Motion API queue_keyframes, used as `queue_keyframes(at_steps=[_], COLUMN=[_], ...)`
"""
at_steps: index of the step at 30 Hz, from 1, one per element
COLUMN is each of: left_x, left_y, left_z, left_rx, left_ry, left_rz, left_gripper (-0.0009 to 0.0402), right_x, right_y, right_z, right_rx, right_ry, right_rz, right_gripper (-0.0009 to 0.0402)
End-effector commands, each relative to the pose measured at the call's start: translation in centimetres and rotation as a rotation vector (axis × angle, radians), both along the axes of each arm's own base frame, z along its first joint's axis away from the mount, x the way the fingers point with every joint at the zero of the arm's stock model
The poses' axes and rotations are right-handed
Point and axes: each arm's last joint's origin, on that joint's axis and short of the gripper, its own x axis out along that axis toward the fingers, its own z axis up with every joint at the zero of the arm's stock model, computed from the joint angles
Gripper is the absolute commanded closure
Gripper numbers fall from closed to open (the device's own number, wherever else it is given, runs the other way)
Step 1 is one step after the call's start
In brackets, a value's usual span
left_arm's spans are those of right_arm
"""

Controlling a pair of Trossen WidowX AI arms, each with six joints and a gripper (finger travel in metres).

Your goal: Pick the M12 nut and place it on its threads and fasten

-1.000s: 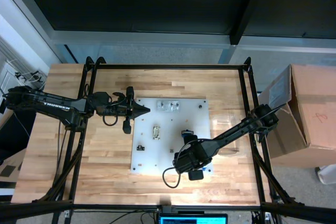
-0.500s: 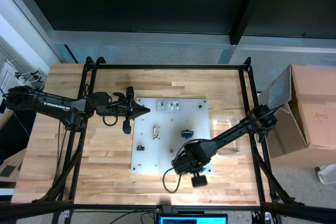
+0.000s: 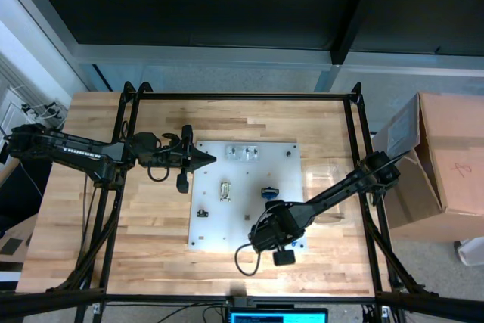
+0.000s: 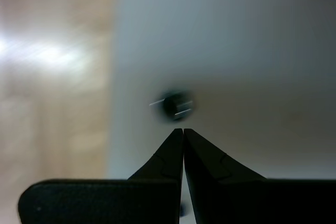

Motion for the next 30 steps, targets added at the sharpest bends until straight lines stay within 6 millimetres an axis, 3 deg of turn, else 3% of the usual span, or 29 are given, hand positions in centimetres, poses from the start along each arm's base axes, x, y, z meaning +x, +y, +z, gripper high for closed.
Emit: queue_keyframes(at_steps=[1,9,15,30], left_x=[0.0,0.0,0.0,0.0], left_y=[0.0,0.0,0.0,0.0], left_z=[0.0,0.0,0.0,0.0], left_rx=[0.0,0.0,0.0,0.0], left_ry=[0.0,-0.001,-0.001,0.0], left_rz=[0.0,0.0,0.0,-0.001], left_gripper=[0.0393,0.0393,0.0393,0.0393], right_x=[0.0,0.1,-0.3,-0.5], right_y=[0.0,0.3,1.3,0.6], right_z=[0.0,-0.4,-0.2,-0.1], right_rx=[-0.013,0.033,0.361,0.173], right_ry=[-0.013,-0.009,0.132,0.09], right_rz=[-0.009,0.0,0.158,0.093], right_gripper=[0.0393,0.0393,0.0393,0.0393])
